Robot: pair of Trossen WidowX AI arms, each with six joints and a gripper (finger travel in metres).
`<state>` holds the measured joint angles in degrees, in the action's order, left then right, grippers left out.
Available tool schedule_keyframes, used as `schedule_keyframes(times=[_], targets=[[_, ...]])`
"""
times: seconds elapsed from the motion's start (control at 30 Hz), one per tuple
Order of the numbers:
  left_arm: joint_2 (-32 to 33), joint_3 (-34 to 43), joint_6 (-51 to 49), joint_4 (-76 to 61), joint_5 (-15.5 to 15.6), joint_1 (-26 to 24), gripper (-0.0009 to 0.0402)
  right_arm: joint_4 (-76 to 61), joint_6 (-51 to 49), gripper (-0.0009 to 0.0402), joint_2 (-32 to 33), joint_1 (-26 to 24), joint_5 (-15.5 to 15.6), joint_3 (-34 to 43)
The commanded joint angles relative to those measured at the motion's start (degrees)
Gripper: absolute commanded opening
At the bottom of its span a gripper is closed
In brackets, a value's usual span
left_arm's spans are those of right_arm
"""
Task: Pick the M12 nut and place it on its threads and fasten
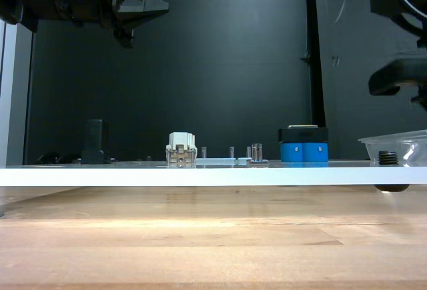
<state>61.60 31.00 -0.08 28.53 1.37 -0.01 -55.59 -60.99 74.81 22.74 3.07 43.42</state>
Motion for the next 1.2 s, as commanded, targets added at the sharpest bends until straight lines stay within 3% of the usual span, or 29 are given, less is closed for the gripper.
schedule_keyframes(times=[0.03, 0.4, 0.6, 0.8, 1.2], targets=[[0.0, 0.0, 0.0, 0.0, 0.0, 0.0, 0.0000, -5.1, 5.2, 0.0034, -0.2, 0.0, 0.0, 3.4], [0.0, 0.0, 0.0, 0.0, 0.0, 0.0, 0.0000, -11.3, 19.3, 0.0036, -0.1, 0.0, -0.7, 12.5], [0.0, 0.0, 0.0, 0.0, 0.0, 0.0, 0.0000, -11.3, 20.0, 0.0036, 1.1, 1.4, -2.1, 14.7], [0.0, 0.0, 0.0, 0.0, 0.0, 0.0, 0.0000, -11.3, 20.2, 0.0036, 6.7, 1.9, -2.7, 19.1], [0.0, 0.0, 0.0, 0.0, 0.0, 0.0, 0.0000, -11.1, 20.1, 0.0034, 22.6, 4.3, -3.0, 35.5]])
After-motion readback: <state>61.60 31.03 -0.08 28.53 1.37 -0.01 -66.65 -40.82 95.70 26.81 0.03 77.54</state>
